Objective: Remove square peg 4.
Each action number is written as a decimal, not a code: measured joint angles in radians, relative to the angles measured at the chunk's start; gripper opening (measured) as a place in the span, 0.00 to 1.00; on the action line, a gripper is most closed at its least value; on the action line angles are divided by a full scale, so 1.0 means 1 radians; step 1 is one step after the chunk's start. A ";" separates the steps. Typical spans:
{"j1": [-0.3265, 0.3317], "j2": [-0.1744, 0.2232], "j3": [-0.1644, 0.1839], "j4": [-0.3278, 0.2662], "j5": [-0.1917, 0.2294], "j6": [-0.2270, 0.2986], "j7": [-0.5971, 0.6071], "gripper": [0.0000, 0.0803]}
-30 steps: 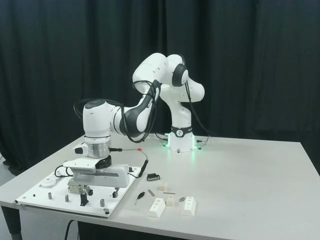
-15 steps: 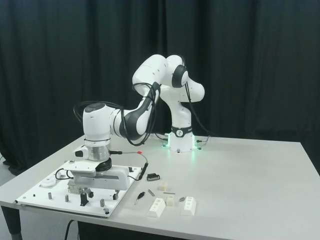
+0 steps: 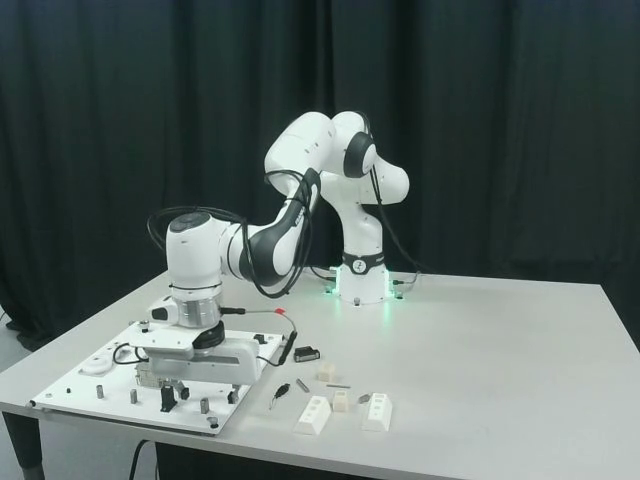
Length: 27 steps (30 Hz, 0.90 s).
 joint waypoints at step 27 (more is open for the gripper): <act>0.003 0.021 0.000 0.000 -0.002 -0.003 -0.015 0.96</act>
